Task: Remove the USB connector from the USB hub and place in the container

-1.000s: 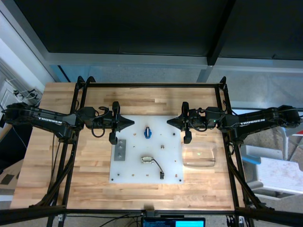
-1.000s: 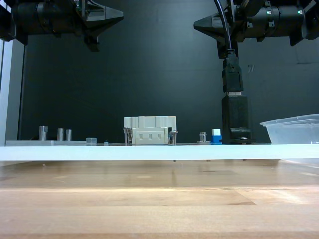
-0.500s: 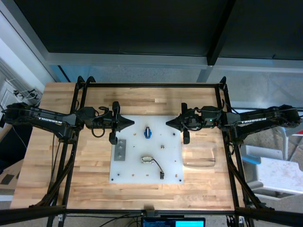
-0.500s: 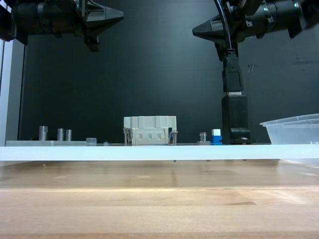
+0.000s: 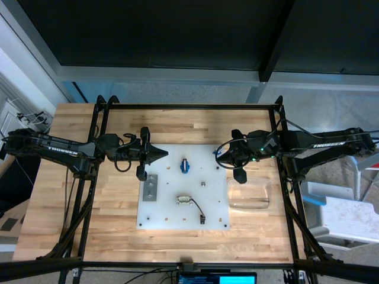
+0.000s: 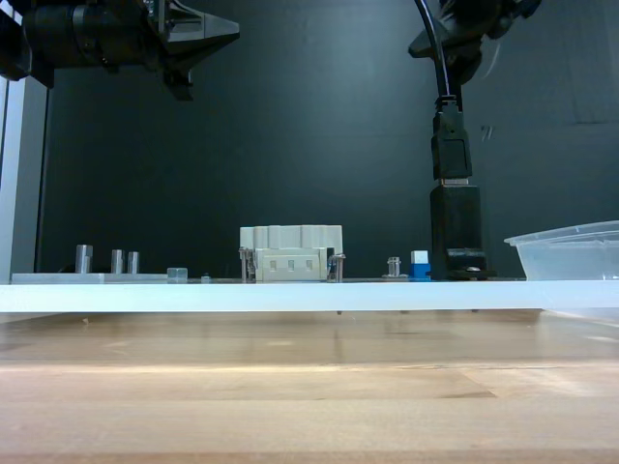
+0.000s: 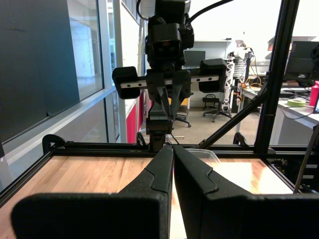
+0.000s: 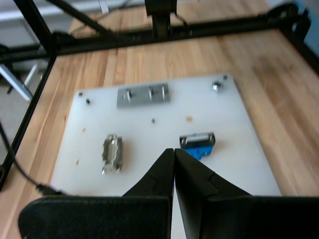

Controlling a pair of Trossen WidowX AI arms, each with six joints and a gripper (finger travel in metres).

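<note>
The cable (image 5: pixel 196 208) is outside the clear tray (image 5: pixel 250 196). It lies on the white board (image 5: pixel 169 213), near the board's near edge. One plug stands upright in a small black block (image 6: pixel 456 232). From there the thin lead curls back toward a beige block (image 5: pixel 183 200). The tray sits on the table (image 5: pixel 106 225), just beside the board's right edge and well apart from the cable. The wood grain shows plainly through its floor, and its rim catches a little light.

The left tool (image 5: pixel 167 155) hangs level above the board's far left edge, pointing inward. Its fingers (image 7: pixel 162 164) are pressed together with only a thin slit between them, and they hold nothing.

The right tool (image 8: pixel 174 151) hangs above the far right part of the board and tips down toward it. Its fingers are together too and grip nothing. In its own camera a blue knob (image 8: pixel 198 142) lies just past the tips. A grey block with pegs (image 5: pixel 151 189) sits on the board's left side.
</note>
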